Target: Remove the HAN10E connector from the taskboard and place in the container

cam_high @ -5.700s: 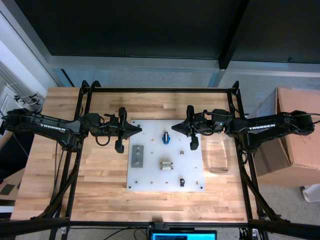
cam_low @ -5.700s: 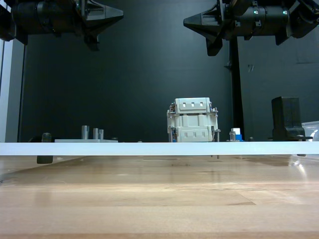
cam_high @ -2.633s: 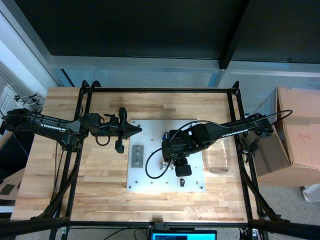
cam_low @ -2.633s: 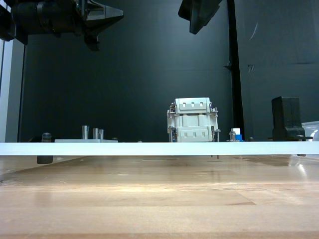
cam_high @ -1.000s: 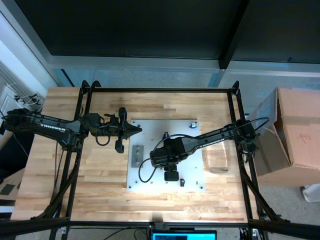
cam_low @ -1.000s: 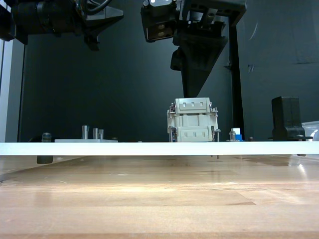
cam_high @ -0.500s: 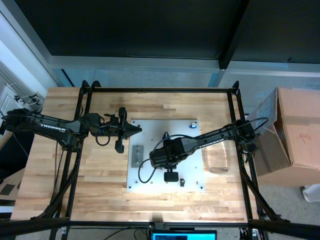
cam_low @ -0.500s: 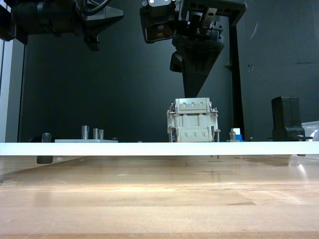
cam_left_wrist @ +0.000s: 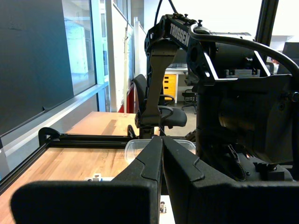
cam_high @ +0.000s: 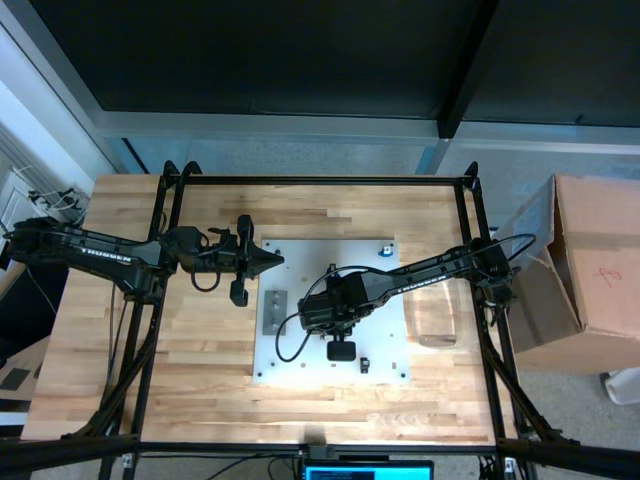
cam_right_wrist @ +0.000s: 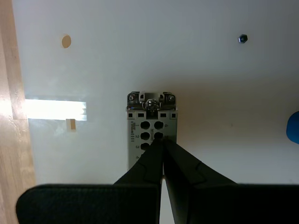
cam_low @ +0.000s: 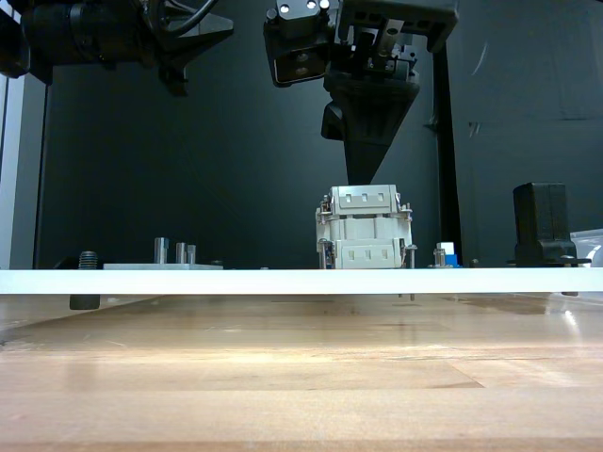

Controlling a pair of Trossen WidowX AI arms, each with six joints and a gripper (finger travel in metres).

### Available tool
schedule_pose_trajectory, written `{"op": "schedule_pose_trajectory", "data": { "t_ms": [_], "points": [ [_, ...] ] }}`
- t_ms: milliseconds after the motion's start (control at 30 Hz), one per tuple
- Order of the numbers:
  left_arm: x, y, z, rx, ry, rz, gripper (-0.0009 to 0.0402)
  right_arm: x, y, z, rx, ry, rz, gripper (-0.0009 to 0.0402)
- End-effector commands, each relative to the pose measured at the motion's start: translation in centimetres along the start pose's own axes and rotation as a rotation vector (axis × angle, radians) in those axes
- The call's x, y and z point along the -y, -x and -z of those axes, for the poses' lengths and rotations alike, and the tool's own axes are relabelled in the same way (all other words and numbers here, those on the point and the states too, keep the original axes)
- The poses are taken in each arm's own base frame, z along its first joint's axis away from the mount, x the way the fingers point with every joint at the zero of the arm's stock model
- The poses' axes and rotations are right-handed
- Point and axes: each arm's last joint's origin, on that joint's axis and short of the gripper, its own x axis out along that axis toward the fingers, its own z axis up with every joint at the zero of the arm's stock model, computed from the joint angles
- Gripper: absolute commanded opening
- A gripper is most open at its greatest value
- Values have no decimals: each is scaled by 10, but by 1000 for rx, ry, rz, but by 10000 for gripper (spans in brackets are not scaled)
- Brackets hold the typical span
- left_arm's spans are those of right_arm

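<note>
The beige HAN10E connector (cam_low: 365, 229) sits upright in its seat on the white taskboard (cam_low: 188, 280); nothing holds it. My right gripper (cam_low: 363, 179) points straight down, its tip just above the connector's top. In the right wrist view the right gripper (cam_right_wrist: 162, 141) is shut, its fingers pressed together over the connector's (cam_right_wrist: 150, 116) pin face. From above, the right arm (cam_high: 420, 272) hides most of the connector. My left gripper (cam_high: 270, 258) hovers shut at the board's back left edge, high over the table (cam_low: 203, 28). The clear container (cam_high: 435, 315) lies right of the board.
A grey metal block (cam_high: 274, 311) with pegs is left of the connector, and a black part (cam_low: 542, 224) stands near the board's front right. A cardboard box (cam_high: 590, 270) sits beyond the table's right edge. A black frame (cam_high: 320, 181) borders the table.
The right arm has swung from the board's back right to above the connector, turned downward and come down close to its top. The connector and left arm have not moved.
</note>
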Motion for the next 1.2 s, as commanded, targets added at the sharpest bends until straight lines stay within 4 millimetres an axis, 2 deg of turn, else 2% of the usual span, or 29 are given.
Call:
{"op": "schedule_pose_trajectory", "data": {
  "t_ms": [33, 333, 833, 1200],
  "points": [
    [0, 0, 0, 0, 0, 0, 0, 0, 0, 0, -1, 1, 2, 0],
    [0, 0, 0, 0, 0, 0, 0, 1, 11, 3, 14, 0, -1, 0],
    [0, 0, 0, 0, 0, 0, 0, 1, 59, 10, 75, -28, -19, 0],
    [0, 0, 0, 0, 0, 0, 0, 1, 60, 10, 68, -27, -18, 0]
  ]
}}
